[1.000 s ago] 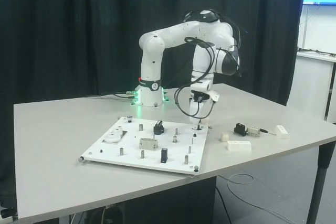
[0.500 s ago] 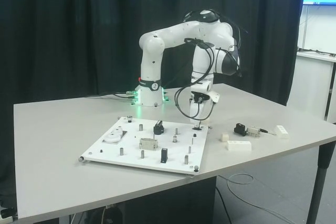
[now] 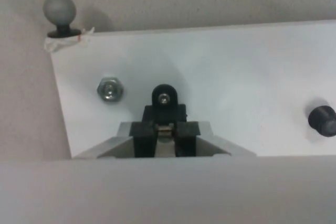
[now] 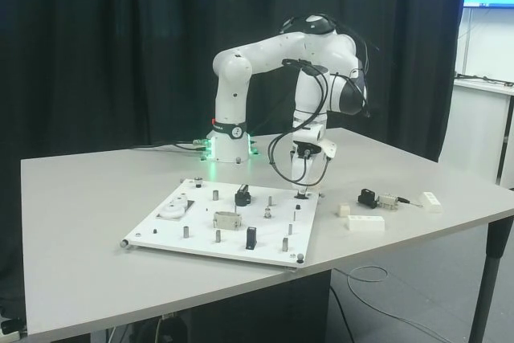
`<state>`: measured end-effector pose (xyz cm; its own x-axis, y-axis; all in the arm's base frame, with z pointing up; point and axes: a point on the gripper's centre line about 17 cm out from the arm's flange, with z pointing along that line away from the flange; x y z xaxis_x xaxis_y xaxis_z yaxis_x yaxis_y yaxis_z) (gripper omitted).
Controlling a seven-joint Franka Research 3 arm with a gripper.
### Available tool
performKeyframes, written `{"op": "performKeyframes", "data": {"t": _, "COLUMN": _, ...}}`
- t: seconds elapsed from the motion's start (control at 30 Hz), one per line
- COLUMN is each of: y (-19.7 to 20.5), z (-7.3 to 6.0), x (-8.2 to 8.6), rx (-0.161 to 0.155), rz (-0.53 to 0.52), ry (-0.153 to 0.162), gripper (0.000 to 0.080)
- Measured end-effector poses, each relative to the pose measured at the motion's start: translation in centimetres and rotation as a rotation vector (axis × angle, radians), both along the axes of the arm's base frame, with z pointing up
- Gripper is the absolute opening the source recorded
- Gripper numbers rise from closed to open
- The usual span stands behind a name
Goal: Remove Ethernet.
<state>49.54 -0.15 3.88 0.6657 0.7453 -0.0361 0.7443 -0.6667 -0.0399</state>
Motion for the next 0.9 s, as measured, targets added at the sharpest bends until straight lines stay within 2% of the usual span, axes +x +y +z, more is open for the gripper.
{"op": "performKeyframes", "data": {"t": 0.43, "y": -0.1, "z": 0.4, "x": 0.0, "rx": -0.008, "rz": 0.013, "ry": 0.000, "gripper": 0.0080}}
{"op": "performKeyframes", "data": {"t": 0.9, "y": 0.9, "z": 4.2, "x": -0.3, "rx": -0.018, "rz": 0.029, "ry": 0.012, "gripper": 0.0078}}
